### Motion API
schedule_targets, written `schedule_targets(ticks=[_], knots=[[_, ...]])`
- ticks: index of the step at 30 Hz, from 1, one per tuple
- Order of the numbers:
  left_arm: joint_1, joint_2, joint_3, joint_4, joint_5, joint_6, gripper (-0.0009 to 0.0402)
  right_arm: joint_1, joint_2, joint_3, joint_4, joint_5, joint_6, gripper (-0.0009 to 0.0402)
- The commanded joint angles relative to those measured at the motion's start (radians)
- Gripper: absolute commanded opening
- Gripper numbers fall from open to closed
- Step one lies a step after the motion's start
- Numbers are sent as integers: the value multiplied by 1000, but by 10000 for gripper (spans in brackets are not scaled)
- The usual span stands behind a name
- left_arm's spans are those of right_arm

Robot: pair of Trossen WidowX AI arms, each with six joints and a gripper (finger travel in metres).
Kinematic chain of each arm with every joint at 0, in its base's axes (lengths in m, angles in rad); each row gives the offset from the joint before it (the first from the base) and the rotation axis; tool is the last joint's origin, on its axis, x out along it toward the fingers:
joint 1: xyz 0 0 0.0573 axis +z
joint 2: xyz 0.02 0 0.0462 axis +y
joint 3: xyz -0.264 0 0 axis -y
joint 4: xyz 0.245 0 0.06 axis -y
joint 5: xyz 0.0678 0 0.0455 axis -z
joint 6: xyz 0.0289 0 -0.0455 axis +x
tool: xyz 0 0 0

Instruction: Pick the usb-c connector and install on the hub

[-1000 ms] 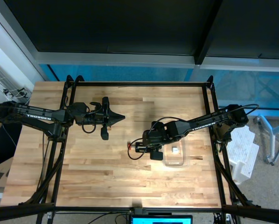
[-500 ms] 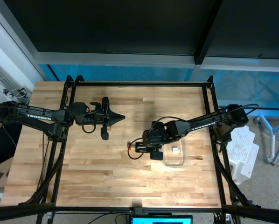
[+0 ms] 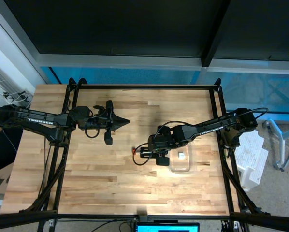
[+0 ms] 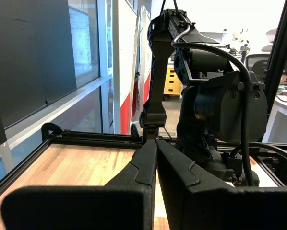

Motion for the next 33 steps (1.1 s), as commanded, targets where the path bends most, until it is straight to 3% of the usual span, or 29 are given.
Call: schedule_targets(ticks=[1,33], knots=[[0,0,0,0,0,0,0,1,1,-1,6,-1,-1,0],[0,0,0,0,0,0,0,10,4,-1,1,-1,-6,0]])
